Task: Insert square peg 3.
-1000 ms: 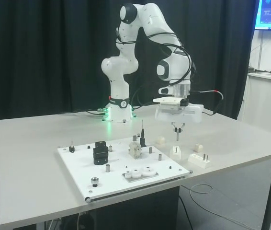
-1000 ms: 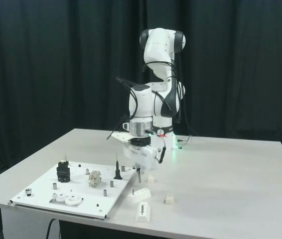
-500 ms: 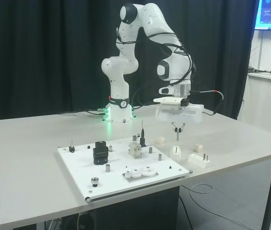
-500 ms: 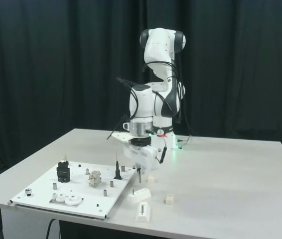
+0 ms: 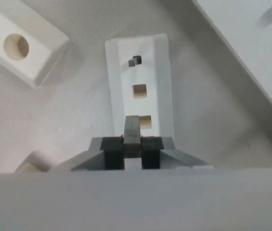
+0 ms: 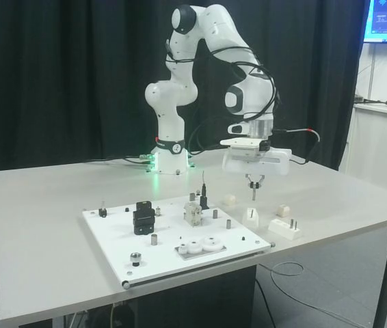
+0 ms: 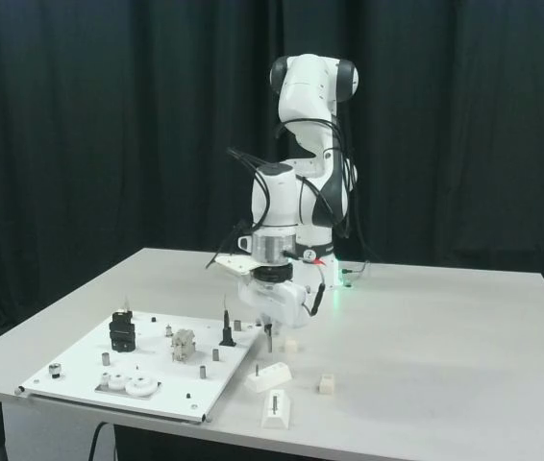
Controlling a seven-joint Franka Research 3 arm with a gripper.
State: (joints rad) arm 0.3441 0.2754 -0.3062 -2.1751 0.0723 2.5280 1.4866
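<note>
Gripper [image 5: 132, 150]: black fingers [image 5: 112, 153] closed tight on a grey square peg [image 5: 132, 134], held upright, hanging in the air above the white holder block [image 5: 162, 86].
White holder block: on the grey table [image 6: 43, 198]; one small dark peg seated in an end hole, two square holes open.
White board [image 6: 173, 236]: beside the holder block, carrying assorted small parts.
Block with round holes [image 5: 18, 45]: near the holder block.

The white arm [image 6: 200, 75] reaches over the grey surface [image 6: 36, 205] — its gripper [image 6: 254, 183] hangs above a small white block [image 6: 251, 216], holding a thin peg [image 6: 254, 192] upright. Nearby lies a white board [image 6: 173, 236] with black fixtures.
</note>
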